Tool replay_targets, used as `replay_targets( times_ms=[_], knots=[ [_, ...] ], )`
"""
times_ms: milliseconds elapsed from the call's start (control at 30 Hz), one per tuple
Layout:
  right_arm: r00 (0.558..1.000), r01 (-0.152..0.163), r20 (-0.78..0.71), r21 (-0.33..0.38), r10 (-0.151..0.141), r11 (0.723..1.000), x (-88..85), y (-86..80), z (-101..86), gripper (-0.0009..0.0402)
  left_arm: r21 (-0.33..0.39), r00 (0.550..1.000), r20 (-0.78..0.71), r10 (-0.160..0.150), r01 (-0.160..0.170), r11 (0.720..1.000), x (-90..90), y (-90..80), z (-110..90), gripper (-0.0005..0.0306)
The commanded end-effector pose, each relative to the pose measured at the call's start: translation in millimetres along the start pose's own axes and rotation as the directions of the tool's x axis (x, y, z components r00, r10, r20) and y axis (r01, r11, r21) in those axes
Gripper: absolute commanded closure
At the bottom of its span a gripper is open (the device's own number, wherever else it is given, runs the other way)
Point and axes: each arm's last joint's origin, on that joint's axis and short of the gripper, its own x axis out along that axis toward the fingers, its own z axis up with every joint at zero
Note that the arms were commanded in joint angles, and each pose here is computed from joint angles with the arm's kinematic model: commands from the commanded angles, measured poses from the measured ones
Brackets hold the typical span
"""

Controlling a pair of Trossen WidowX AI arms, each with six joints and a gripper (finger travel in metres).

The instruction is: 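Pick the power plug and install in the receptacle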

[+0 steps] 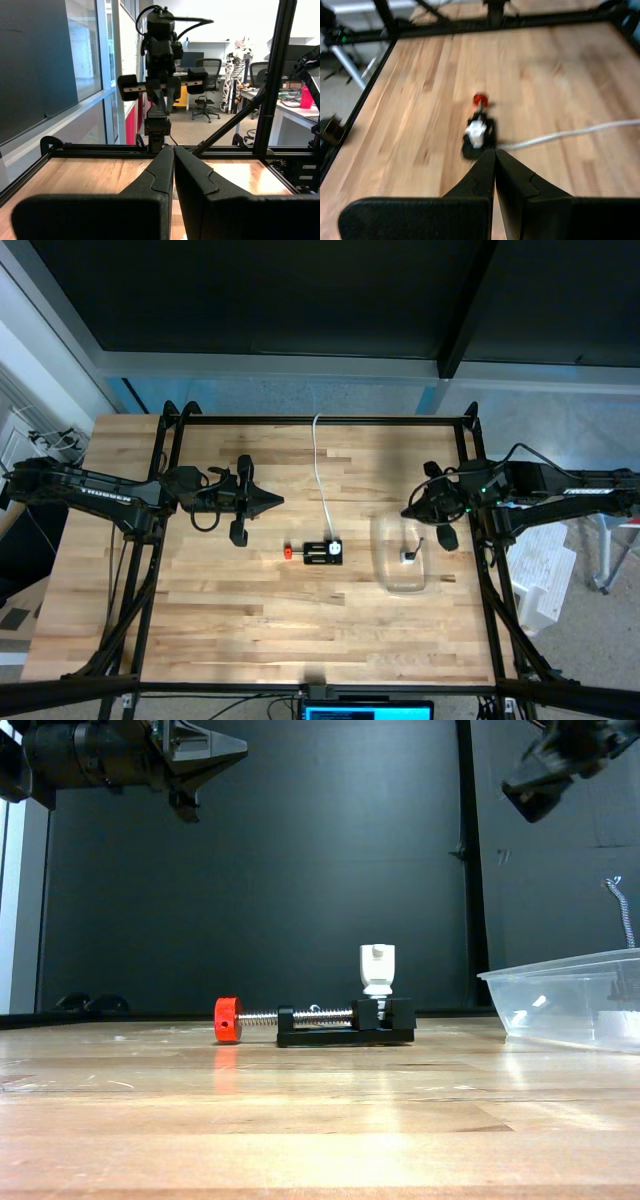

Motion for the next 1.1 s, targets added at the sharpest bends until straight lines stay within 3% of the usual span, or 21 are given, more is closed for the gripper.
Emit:
replay_targets(
  times_ms=[33, 167, 433, 533, 667, 900, 1100],
  knots=[
    [0.997, -0.012, -0.073, 0.010, 0.013, 1.000, -2.8, 3.8, -4.8, 0.0393, 0.000, 1.000, 0.000, 0.000, 0.000, 1.000, 0.1, 0.0, 0, 0.0300],
    [0.989, -0.024, -0.146, 0.038, 0.030, 0.999, -3.7, 7.8, -12.0, 0.0393, 0.000, 1.000, 0.000, 0.000, 0.000, 1.000, 0.0, 0.0, 0, 0.0300],
    [0.954, 0.044, -0.298, 0.037, -0.031, 0.998, -8.0, 15.4, -28.5, 0.0393, 0.000, 1.000, 0.000, 0.000, 0.000, 1.000, 0.1, 0.0, 0, 0.0300],
    [0.943, 0.039, -0.332, 0.032, -0.026, 0.999, -9.9, 21.9, -33.4, 0.0393, 0.000, 1.000, 0.000, 0.000, 0.000, 1.000, 0.1, 0.0, 0, 0.0300],
    [0.932, 0.059, -0.359, -0.004, -0.056, 0.998, -12.5, 28.8, -39.3, 0.0393, 0.000, 1.000, 0.000, 0.000, 0.000, 1.000, 0.0, 0.1, 0, 0.0300],
    [0.906, 0.074, -0.417, 0.001, -0.066, 0.997, -13.1, 33.0, -49.8, 0.0391, 0.000, 1.000, 0.000, 0.000, 0.000, 1.000, 0.0, 0.0, 0, 0.0300],
    [0.881, 0.104, -0.466, 0.020, -0.083, 0.994, -3.8, 32.8, -61.4, 0.0351, 0.000, 1.000, 0.000, 0.000, 0.000, 1.000, 0.1, 0.1, 0, 0.0300]
  ],
)
